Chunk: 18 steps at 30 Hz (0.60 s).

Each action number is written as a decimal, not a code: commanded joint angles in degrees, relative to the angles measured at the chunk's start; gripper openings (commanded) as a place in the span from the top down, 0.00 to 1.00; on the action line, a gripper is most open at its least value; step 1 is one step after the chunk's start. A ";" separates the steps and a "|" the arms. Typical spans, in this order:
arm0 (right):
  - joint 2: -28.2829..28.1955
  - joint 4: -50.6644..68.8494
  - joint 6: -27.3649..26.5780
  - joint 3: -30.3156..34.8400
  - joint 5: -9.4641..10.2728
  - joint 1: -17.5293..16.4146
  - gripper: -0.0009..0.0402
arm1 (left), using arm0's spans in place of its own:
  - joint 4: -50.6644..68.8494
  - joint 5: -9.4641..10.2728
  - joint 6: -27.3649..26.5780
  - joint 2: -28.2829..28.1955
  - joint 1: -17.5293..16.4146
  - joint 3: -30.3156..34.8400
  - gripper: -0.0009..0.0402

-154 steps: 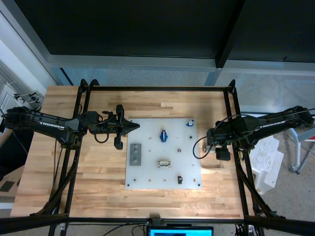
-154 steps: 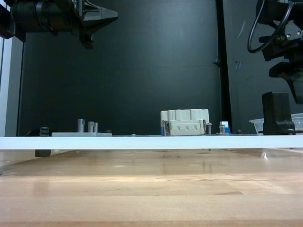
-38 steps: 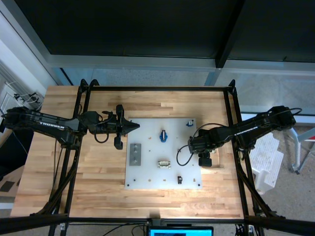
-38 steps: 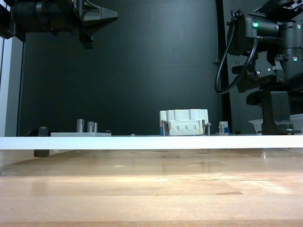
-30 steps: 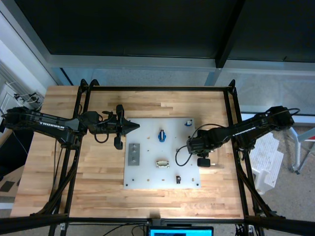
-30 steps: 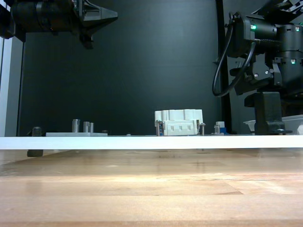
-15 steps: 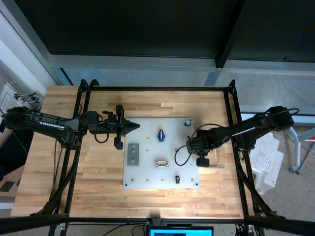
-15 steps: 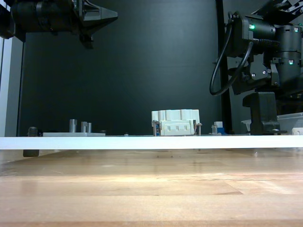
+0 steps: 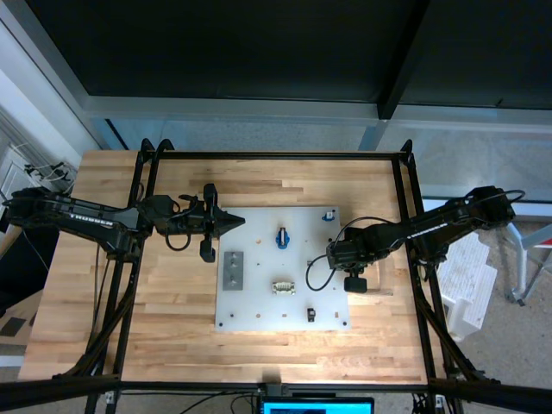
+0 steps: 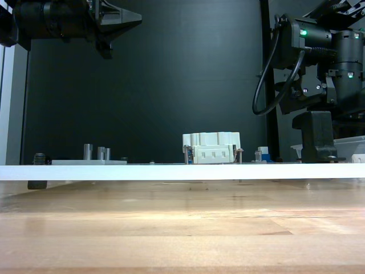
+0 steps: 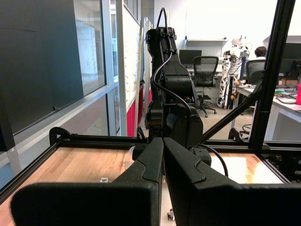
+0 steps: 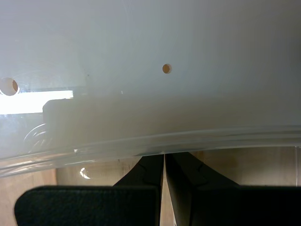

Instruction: Pick the HAN10E connector and install on the hub

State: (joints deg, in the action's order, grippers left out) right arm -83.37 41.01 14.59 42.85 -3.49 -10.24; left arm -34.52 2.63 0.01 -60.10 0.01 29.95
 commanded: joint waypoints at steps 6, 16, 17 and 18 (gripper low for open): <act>1.97 0.57 -0.02 0.26 0.09 -0.02 0.97 | 0.00 0.00 0.00 0.00 -0.02 0.00 0.98; 8.41 4.57 0.15 0.26 0.04 -0.04 0.97 | 0.00 0.00 0.00 0.00 -0.02 0.00 0.98; 8.94 5.20 0.13 0.26 0.04 -0.04 0.97 | 0.00 0.00 0.00 0.00 -0.02 0.00 0.98; 9.35 5.81 0.13 0.26 0.04 -0.04 0.97 | 0.00 -0.02 0.00 0.00 0.00 0.00 0.98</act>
